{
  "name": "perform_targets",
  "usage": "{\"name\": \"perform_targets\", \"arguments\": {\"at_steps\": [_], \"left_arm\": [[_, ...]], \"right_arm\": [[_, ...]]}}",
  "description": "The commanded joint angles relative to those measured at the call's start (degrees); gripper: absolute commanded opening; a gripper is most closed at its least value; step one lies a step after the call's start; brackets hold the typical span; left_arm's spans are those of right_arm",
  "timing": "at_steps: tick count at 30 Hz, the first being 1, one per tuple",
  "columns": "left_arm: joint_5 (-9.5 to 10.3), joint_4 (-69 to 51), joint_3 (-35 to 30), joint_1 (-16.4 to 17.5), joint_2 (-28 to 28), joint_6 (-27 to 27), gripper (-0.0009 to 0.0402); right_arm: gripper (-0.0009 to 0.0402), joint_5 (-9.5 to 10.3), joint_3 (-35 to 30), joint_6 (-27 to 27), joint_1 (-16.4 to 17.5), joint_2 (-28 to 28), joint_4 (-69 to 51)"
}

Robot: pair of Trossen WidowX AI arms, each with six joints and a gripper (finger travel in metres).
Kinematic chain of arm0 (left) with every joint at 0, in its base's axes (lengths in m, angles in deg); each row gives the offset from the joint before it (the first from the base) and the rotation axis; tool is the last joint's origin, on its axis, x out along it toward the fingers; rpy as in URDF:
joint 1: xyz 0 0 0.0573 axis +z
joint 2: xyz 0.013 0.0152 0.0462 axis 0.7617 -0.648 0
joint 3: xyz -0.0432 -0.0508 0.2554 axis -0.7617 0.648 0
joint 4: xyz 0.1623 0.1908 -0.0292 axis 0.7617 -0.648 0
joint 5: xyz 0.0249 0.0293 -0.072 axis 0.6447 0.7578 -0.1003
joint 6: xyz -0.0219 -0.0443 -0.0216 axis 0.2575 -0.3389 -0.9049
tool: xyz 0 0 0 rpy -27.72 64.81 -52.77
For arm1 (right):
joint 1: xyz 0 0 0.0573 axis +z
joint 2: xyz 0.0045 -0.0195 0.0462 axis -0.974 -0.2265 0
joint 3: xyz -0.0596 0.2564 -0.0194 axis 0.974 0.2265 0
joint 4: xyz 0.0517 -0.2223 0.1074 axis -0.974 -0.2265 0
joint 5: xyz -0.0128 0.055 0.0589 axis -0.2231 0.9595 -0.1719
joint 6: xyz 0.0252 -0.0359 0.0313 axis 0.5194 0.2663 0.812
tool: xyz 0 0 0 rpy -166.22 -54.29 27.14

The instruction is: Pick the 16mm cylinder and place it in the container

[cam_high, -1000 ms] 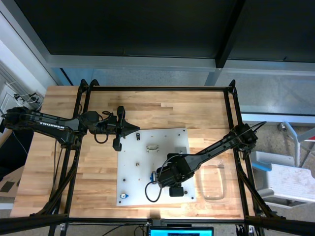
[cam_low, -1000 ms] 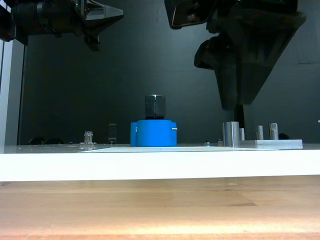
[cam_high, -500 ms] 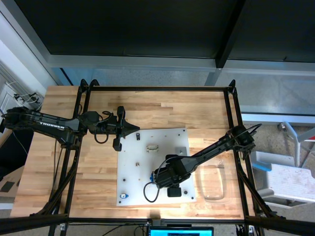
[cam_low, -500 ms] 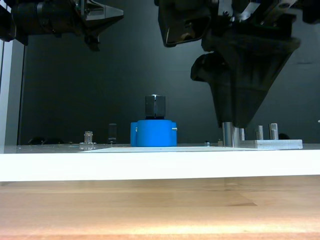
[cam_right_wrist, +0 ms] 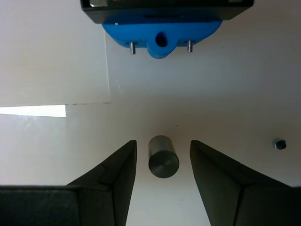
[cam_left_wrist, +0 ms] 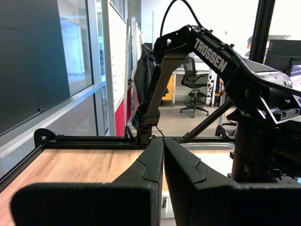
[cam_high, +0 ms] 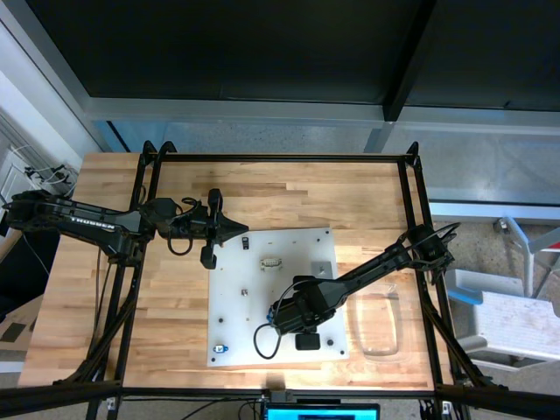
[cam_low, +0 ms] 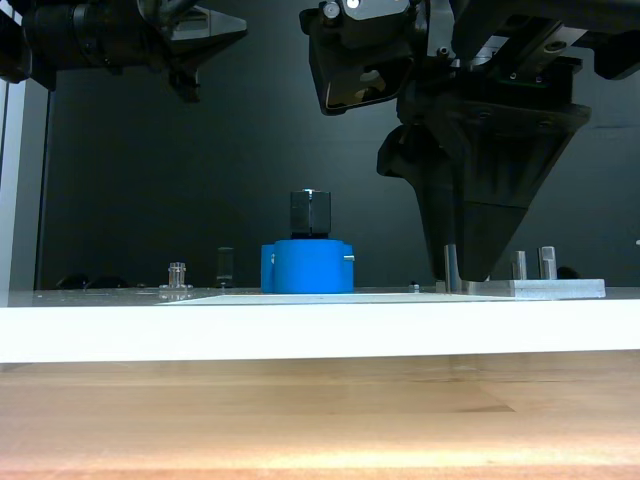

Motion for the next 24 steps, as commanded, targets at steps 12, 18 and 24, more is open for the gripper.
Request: {"name": "perform_targets", "arguments": {"at_steps": [12, 18, 24], "left_arm": [[-0.02, 0.0, 0.0, 0.0, 0.0, 0.0, 0.0000], [-0.02, 0.0, 0.0, 0.0, 0.0, 0.0, 0.0000], [-0.02, 0.0, 0.0, 0.0, 0.0, 0.0, 0.0000]], "right_arm": [[0.0080, 0.04, 0.0, 0.1, 0.0, 0.0, -0.2], [0.0054, 0.20, 0.0, 0.1, -0.1, 0.0, -0.1], [0.0037, 0.28, 0.0, 0.1, -0.1, 0.0, -0.1]]}}
